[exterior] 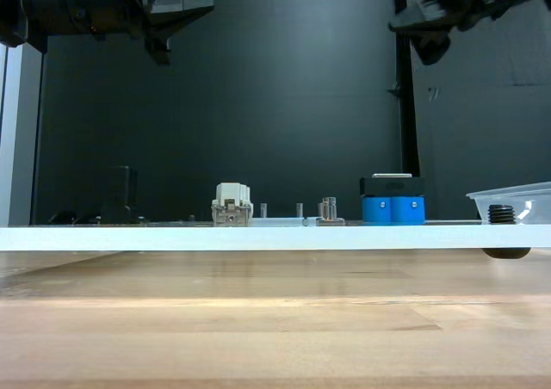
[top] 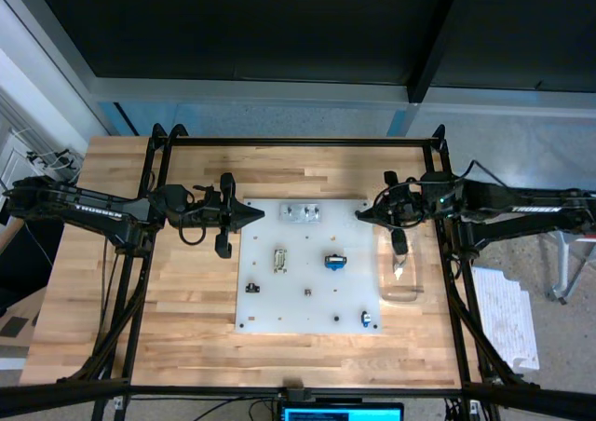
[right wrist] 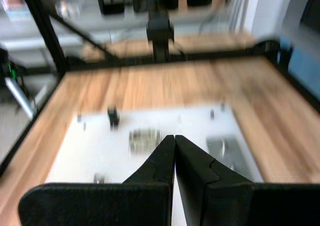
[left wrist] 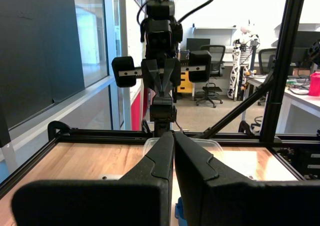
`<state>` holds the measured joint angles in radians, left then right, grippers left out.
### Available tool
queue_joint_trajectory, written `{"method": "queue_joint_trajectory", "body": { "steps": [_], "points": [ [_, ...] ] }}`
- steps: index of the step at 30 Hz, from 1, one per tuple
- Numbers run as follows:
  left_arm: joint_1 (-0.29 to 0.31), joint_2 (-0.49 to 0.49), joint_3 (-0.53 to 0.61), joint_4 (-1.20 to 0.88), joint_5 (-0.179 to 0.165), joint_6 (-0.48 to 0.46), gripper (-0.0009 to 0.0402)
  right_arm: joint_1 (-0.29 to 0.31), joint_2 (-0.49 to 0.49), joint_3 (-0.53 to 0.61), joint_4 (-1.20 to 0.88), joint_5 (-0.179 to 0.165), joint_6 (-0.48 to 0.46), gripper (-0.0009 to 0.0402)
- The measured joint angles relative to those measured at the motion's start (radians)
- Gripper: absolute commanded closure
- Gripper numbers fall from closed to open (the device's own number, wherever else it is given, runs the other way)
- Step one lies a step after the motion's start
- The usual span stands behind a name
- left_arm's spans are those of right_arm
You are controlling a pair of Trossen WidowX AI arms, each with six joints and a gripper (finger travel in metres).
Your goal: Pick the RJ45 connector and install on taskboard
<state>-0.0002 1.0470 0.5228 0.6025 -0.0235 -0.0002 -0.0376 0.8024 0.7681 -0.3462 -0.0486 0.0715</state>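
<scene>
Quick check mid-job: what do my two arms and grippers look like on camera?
Both arms are matte black with white TROSSEN lettering and looping black cables. Left gripper, above the taskboard's left edge, and right gripper, above its right edge, end in tapered black wedge fingers.

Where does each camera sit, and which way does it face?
High: above the near edge, looking down on the taskboard; left gripper and right gripper hover over its far corners.
Low: table-top height, near edge, looking level along the taskboard; both grippers high up.
Left wrist: on the left arm, facing the right arm; own shut fingers show.
Right wrist: on the right arm, tilted down at the taskboard; own shut fingers show.
High and low share the blue block.
</scene>
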Motion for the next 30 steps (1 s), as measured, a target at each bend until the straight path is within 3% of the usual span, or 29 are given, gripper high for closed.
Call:
{"method": "queue_joint_trajectory", "body": {
  "steps": [7, 13, 26, 30],
  "points": [
    [0.000, 0.000, 0.000, 0.000, 0.000, 0.000, 0.0393, 0.002, 0.000, 0.193, -0.457, 0.000, -0.010, 0.0393],
    [0.000, 0.000, 0.000, 0.000, 0.000, 0.000, 0.0393, 0.005, 0.002, 0.278, -0.774, 0.003, -0.002, 0.0393],
    [0.000, 0.000, 0.000, 0.000, 0.000, 0.000, 0.0393, 0.027, 0.003, 0.285, -1.027, 0.005, 0.036, 0.0393],
    [0.000, 0.000, 0.000, 0.000, 0.000, 0.000, 0.0393, 0.083, 0.003, 0.284, -1.056, 0.059, 0.072, 0.0393]
  ]
}}
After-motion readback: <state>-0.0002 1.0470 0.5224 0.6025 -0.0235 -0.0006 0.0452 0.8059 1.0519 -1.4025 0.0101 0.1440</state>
